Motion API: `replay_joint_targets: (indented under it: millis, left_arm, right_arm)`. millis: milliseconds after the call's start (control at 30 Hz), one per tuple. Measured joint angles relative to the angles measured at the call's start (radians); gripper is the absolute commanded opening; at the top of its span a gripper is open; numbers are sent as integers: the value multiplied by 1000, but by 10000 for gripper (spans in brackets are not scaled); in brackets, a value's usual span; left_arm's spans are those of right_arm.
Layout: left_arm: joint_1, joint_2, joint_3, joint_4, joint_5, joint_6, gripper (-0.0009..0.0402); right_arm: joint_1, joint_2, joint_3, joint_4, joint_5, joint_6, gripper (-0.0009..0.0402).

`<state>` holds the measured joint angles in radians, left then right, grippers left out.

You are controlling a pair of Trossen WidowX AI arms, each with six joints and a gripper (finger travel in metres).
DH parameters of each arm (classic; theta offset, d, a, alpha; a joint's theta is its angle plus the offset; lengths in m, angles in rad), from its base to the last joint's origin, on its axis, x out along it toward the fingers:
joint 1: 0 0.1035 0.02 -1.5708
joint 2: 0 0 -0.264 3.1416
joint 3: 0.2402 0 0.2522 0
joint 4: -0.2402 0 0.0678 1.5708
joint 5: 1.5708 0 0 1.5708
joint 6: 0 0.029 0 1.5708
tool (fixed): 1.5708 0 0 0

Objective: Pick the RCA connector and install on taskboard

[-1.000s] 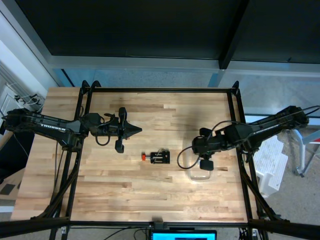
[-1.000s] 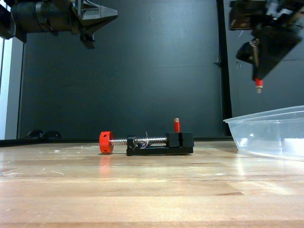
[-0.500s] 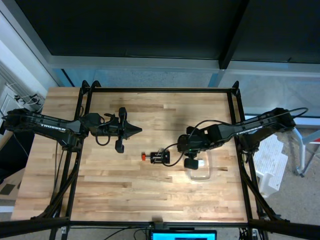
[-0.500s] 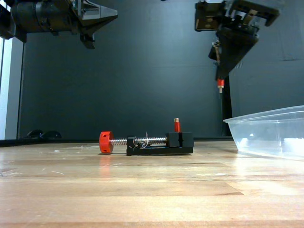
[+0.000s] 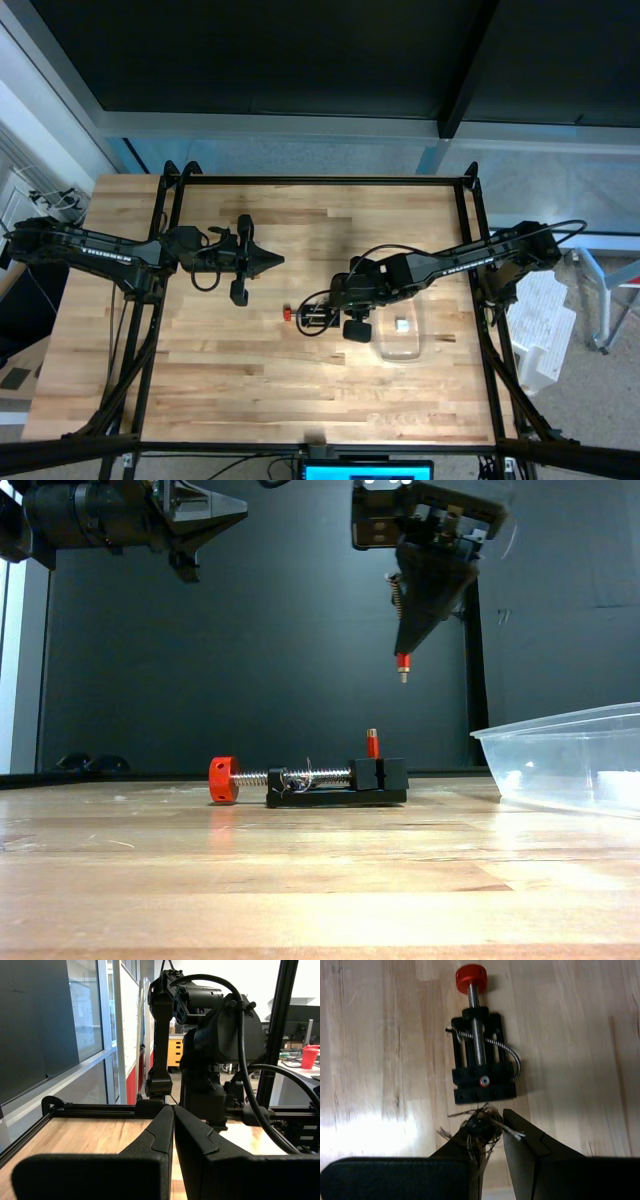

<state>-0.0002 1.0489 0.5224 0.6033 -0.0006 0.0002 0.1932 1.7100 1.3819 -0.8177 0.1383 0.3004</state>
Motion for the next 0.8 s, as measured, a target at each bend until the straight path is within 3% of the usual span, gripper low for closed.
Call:
replay_joint_targets:
  millis: [233,800]
  left_arm:
    - [0,0,0,0,0,0,0]
    - [0,0,0,0,0,0,0]
  right_arm:
    - [-8,64,54,0,-1,0,0]
    - [-17,102,48,50,0,0,0]
